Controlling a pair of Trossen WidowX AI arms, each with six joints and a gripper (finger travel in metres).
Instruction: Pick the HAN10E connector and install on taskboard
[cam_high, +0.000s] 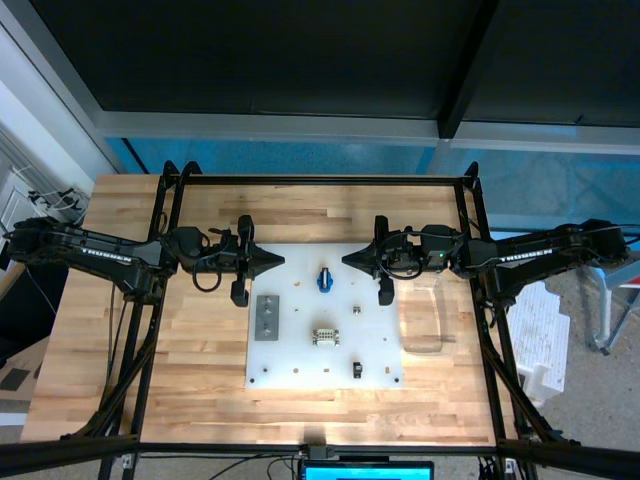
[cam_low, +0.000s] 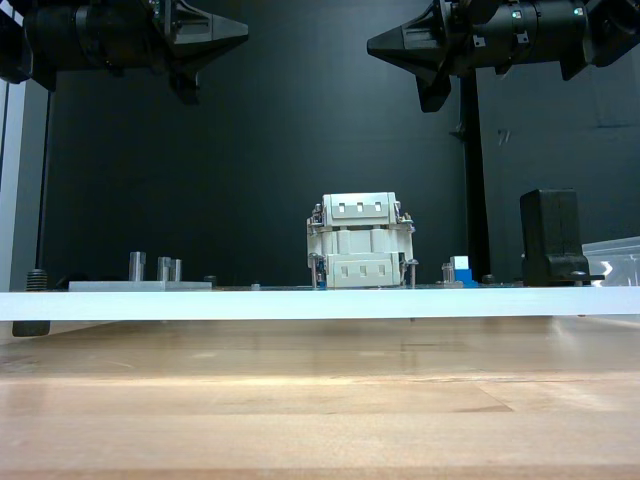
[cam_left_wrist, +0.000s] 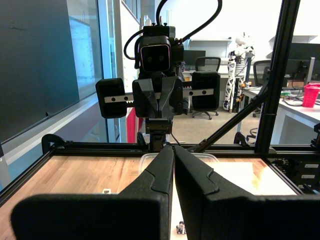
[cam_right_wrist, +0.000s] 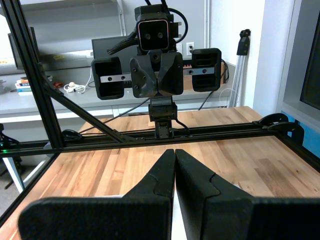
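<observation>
Just below centre of the high view, the HAN10E connector (cam_high: 322, 338) stands on the taskboard (cam_high: 290, 358), apparently seated, so little seems left. The left tool (cam_high: 281, 260) and right tool (cam_high: 346, 259) hover over the board's upper edge, fingers together, empty.

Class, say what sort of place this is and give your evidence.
Probably a robotics lab in an office: left end effector and right end effector hover shut above a taskboard on a wooden table; office chair and monitor stand behind.
</observation>
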